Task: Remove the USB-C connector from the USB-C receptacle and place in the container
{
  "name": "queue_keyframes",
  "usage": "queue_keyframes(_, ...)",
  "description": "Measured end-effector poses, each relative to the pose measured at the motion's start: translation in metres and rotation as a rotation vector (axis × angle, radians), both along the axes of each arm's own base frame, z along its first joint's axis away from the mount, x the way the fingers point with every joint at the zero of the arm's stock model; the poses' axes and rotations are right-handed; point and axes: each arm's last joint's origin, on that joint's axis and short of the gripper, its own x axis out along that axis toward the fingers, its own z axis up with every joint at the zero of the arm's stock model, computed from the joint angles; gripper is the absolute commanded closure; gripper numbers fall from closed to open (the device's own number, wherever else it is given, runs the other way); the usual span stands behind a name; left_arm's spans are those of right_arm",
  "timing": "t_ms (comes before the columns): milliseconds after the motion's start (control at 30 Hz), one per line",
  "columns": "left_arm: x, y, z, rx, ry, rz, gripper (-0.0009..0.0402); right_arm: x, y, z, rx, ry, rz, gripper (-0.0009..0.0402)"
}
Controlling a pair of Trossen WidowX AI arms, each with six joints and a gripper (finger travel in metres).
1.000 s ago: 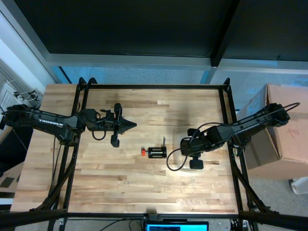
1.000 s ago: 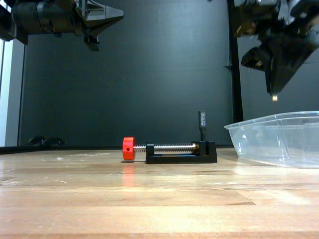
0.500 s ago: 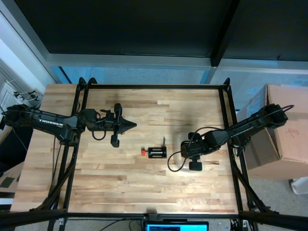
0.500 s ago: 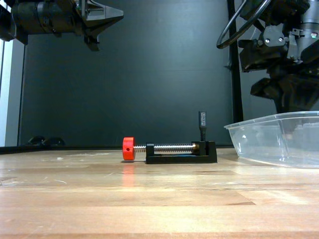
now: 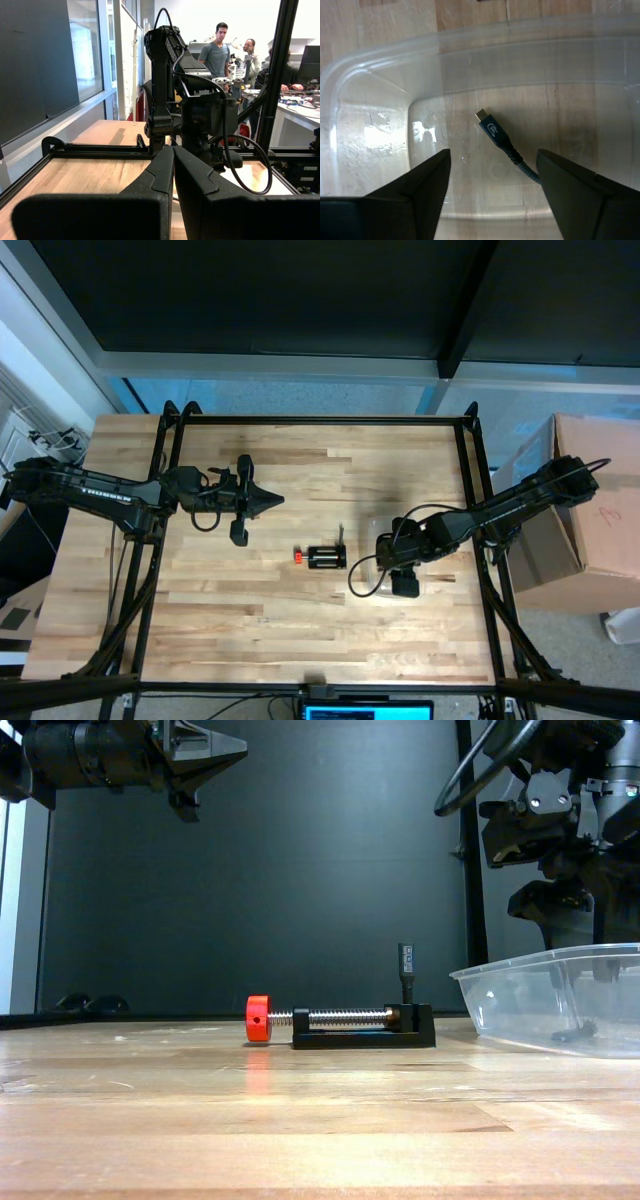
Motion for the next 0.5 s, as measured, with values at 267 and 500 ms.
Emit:
queue_keyframes(267, 0.0, 0.0, 0.0, 0.0, 0.0, 0.0, 0.0393, 0.001, -0.003, 0.036, 0.003, -0.012, -0.006, 0.0139)
queue_keyframes(500, 0.0, 0.0, 0.0, 0.0, 0.0, 0.0, 0.0393, -0.001, -0.012, 0.078, -0.009, -0.153, 0.009, 0.0179)
